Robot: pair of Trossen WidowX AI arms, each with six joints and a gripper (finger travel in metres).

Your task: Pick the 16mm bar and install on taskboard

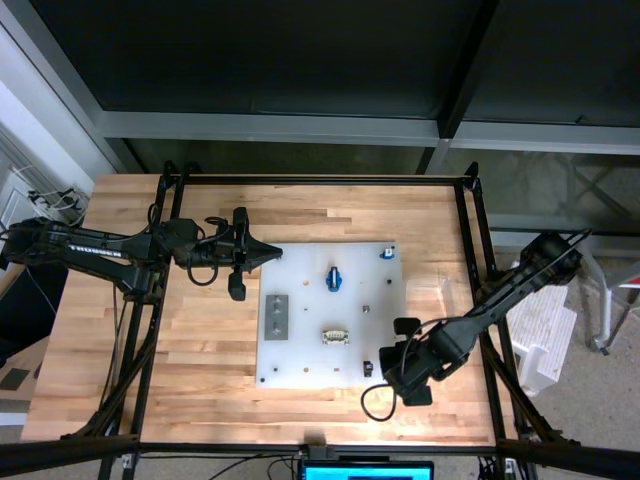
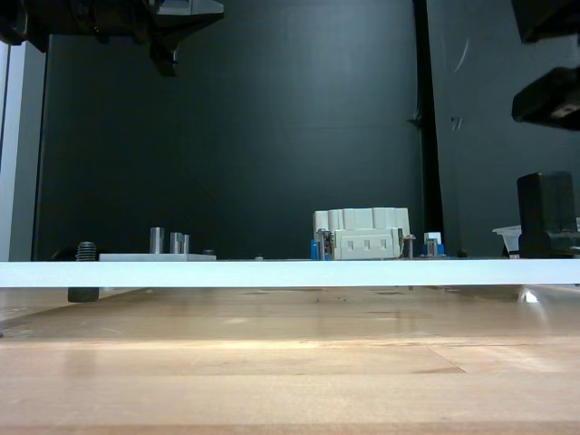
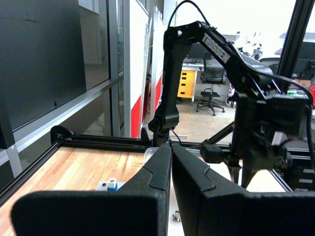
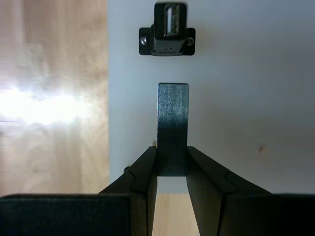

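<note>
Hanging over the near right part of the white task board [image 1: 300, 300], the right gripper [image 4: 172, 158] clamps the 16mm bar [image 4: 173, 115] between its fingers. The dark bar sticks out past the fingertips toward a USB socket [image 4: 167, 30] on the board, and a gap shows between the two. The bar is held well apart from the grey block [image 1: 274, 318] on the board's left side. The left gripper [image 1: 268, 254] hovers by the board's far left corner, raised above the table, its jaws pressed together on nothing.
</note>
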